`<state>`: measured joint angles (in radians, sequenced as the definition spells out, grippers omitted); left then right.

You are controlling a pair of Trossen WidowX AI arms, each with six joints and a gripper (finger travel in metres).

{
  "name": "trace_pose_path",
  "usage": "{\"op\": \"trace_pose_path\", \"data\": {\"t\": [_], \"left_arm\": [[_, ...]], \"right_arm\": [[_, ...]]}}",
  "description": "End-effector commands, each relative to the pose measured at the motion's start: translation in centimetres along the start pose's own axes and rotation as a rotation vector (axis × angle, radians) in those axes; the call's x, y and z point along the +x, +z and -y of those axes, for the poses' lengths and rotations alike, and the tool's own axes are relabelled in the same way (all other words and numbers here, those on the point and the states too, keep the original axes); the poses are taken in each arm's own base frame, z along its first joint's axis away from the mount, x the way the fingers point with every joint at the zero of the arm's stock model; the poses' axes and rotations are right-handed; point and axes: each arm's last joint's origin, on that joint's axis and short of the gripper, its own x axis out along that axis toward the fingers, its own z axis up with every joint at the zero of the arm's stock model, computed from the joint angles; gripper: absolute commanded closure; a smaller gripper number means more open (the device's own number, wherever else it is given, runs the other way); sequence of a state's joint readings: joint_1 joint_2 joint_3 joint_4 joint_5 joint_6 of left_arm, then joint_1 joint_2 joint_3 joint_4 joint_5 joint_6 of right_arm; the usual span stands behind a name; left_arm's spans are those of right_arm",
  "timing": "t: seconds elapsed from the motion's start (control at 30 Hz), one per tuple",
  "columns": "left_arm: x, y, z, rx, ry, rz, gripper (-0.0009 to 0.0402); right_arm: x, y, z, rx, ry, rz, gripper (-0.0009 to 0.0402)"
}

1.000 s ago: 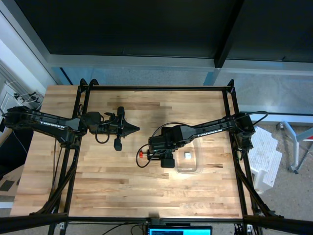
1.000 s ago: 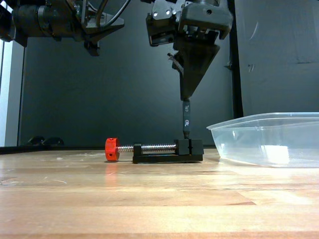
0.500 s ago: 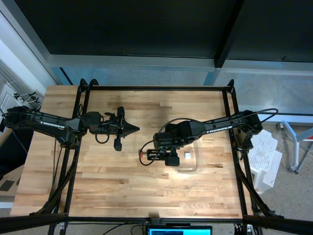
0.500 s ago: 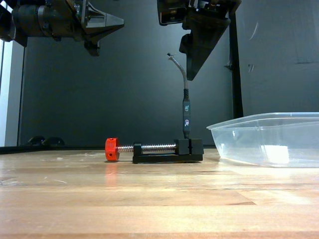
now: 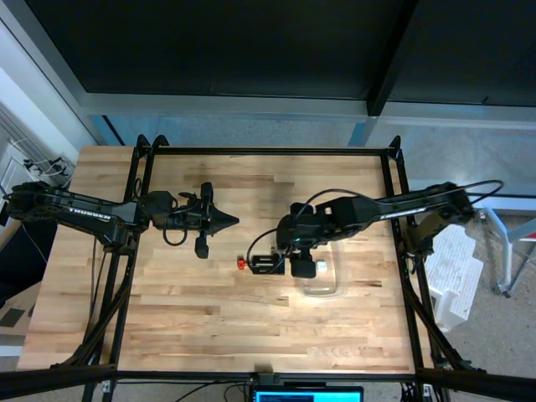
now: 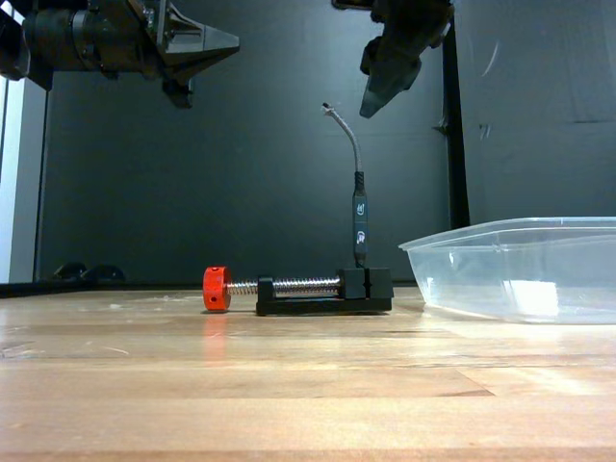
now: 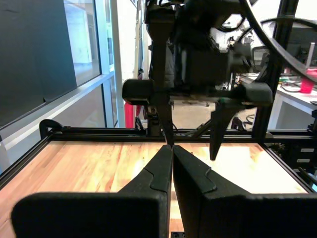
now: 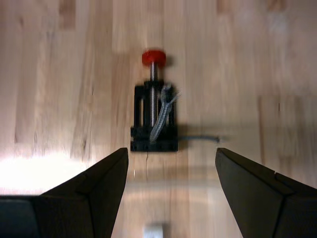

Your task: Pick the USB-C connector and install on taskboard

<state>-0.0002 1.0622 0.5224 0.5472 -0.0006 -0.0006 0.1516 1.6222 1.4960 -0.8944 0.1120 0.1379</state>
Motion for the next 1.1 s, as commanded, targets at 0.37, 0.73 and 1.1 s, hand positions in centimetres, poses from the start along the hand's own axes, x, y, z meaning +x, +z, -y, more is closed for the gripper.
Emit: {"op": "trace_pose_path", "data": {"t": [0.37, 0.73, 1.1], "left_arm": [[0.0, 0.0, 0.0, 0.000, 0.000, 0.001, 0.0393], [0.0, 0.0, 0.0, 0.000, 0.000, 0.001, 0.0393], [0.0, 0.0, 0.0, 0.000, 0.000, 0.001, 0.0393]], "right_arm": [[-3.0, -3.3, 3.4, -0.001, -0.008, 0.452, 0.0284], [-3.7, -5.8, 5.2, 0.000, 0.002, 0.710, 0.0389], [-3.1, -8.4, 5.6, 0.002, 0.027, 0.892, 0.0394]]}}
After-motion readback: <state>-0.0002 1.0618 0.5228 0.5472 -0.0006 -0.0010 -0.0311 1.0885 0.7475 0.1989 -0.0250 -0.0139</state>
